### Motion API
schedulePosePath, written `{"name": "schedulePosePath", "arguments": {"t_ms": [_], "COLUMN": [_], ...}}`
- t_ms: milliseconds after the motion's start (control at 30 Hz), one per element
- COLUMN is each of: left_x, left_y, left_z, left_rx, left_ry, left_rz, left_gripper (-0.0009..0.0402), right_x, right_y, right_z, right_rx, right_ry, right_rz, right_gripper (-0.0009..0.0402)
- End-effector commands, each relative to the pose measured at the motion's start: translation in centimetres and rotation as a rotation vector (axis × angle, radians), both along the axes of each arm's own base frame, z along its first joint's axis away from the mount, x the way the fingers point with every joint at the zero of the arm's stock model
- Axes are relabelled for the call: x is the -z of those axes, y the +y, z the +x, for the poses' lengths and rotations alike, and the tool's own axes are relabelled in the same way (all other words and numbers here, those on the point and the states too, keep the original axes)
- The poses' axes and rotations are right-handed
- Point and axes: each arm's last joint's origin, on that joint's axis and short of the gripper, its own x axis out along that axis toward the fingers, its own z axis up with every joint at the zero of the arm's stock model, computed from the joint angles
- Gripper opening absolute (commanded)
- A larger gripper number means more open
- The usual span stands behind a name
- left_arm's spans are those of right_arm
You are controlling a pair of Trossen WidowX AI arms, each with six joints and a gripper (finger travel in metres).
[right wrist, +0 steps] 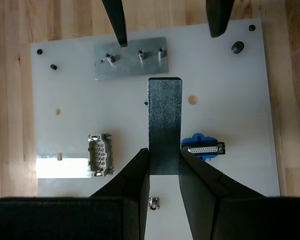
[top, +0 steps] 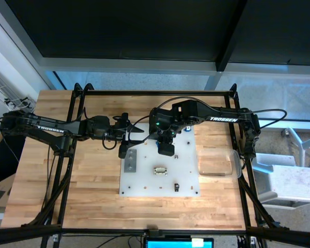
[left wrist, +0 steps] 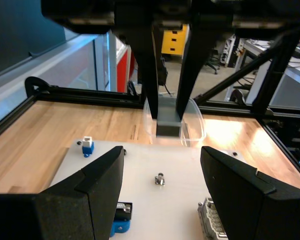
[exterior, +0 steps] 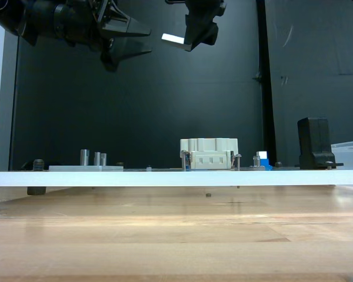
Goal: Pick the 16mm bar and place in it's hole on the taskboard
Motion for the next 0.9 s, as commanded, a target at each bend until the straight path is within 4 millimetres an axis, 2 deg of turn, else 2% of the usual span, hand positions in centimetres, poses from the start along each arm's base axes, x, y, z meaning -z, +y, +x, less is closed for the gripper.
{"name": "schedulePosePath", "arguments": {"t_ms": [33,467,800,900], "left_x": [0.0,0.1,0.0,-0.6], "left_y": [0.0,-0.1,0.0,-0.1], "left_z": [0.0,0.0,0.0,0.1], "left_rx": [0.0,0.019,0.018,0.023], "left_ry": [0.0,0.011,-0.004,-0.014], "left_rz": [-0.002,-0.007,-0.006,-0.004], "left_gripper": [0.0212,0.0212,0.0211,0.0209], "right_x": [0.4,0.1,0.1,0.1], "right_y": [-0.1,-0.7,-0.8,-0.8], "right_z": [0.6,1.9,1.9,1.9], "right_rx": [-0.002,0.0,-0.002,-0.002], "right_ry": [-0.017,-0.129,-0.137,-0.141], "right_rz": [-0.003,-0.011,-0.012,-0.012], "right_gripper": [0.0004,0.0004,0.0004,0.0004]}}
